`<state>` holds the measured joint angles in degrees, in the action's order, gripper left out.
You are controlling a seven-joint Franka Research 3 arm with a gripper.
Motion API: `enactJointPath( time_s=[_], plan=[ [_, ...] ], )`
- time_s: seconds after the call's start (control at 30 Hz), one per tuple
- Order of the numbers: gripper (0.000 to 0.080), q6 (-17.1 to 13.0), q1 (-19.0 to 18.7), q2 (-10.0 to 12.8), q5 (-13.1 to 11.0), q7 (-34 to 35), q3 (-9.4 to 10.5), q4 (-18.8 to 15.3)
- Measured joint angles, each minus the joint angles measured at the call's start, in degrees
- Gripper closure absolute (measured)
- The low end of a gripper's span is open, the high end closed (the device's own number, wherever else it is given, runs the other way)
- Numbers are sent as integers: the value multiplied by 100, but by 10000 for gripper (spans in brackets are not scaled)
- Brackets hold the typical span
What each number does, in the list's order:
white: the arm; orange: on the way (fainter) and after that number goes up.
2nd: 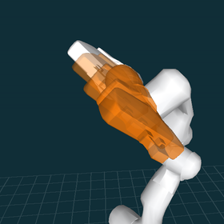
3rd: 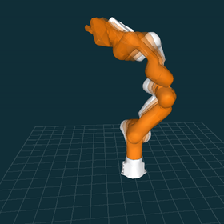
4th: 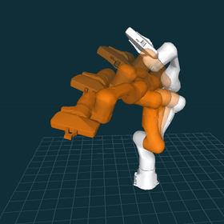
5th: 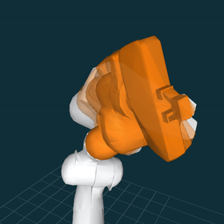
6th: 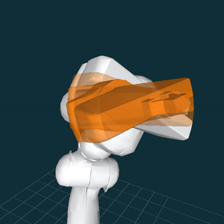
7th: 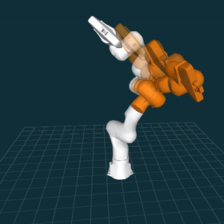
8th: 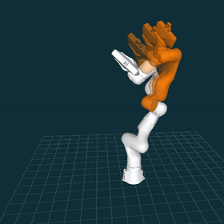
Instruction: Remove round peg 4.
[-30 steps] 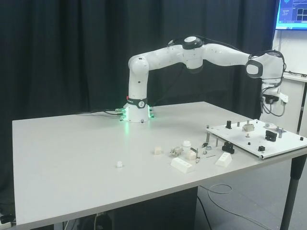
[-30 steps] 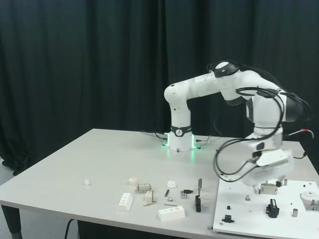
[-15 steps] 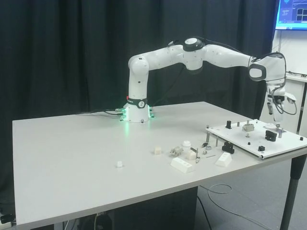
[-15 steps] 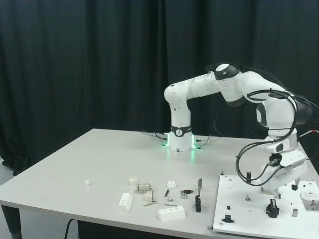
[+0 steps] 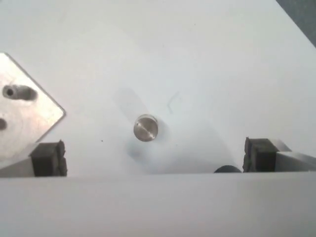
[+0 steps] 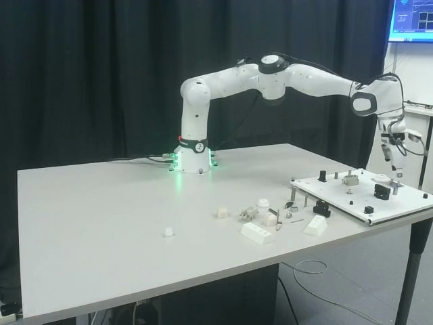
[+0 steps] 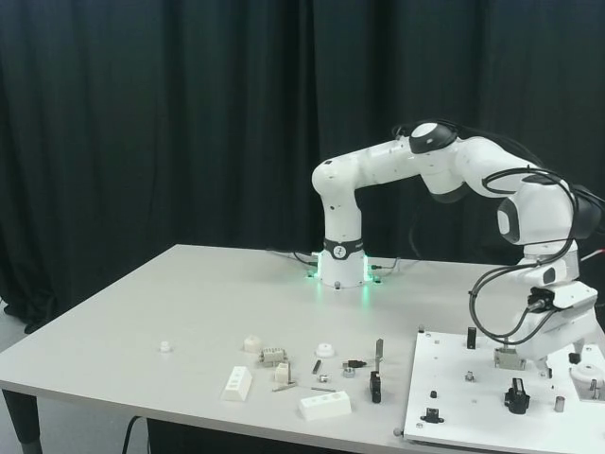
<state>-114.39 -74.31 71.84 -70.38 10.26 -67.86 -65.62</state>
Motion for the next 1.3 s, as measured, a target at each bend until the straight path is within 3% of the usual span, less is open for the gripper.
enactJointPath(
  time_s=[0.4, 0.67, 1.3],
  plan=[
    [3, -191, -149, 83, 370, 89, 17, 0],
    [3, -378, -153, 91, 587, 217, 186, -7],
    [3, -447, 50, 92, 576, 414, 577, 25]
  ],
)
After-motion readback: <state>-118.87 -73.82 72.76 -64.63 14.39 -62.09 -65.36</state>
